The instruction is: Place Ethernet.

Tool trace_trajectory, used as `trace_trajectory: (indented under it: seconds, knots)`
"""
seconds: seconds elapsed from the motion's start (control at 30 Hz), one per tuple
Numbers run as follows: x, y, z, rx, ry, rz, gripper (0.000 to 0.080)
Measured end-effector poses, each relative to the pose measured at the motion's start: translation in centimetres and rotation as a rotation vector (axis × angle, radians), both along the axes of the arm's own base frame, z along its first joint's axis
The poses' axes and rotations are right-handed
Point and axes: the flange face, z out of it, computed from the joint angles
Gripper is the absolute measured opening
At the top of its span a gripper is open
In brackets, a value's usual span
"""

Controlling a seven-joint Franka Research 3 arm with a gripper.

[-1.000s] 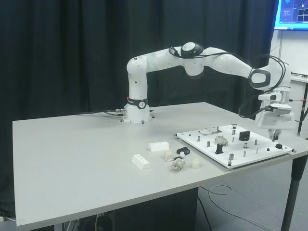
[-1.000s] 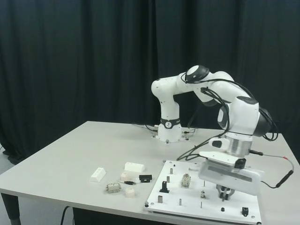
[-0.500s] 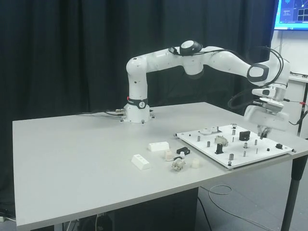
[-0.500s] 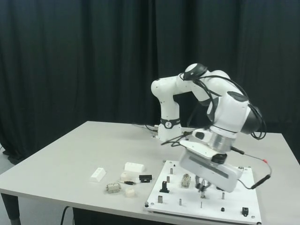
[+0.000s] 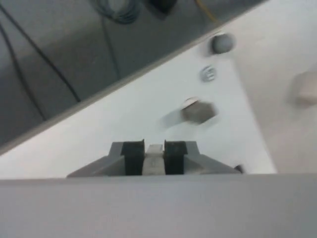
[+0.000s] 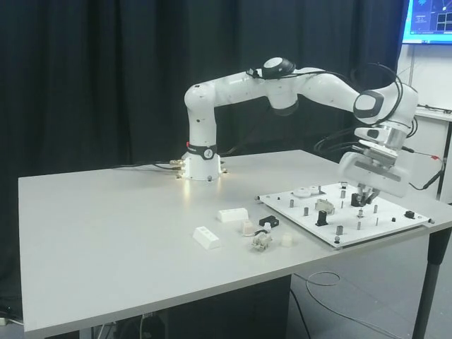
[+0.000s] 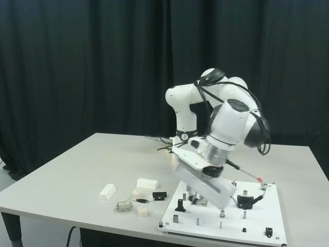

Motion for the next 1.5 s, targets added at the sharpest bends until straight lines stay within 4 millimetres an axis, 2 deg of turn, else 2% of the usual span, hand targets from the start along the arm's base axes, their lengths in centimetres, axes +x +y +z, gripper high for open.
trace_trajectory:
  seconds: [0.4, 0.83, 1.5]
  knots:
    - [-0.1, -7.0, 0.1, -0.024, 0.042, -0.042, 0.0079]
    - [-1.9, -14.1, -0.6, 0.004, 0.112, -0.031, 0.0079]
    - [-5.7, -21.4, -2.9, 0.029, 0.115, 0.023, 0.0079]
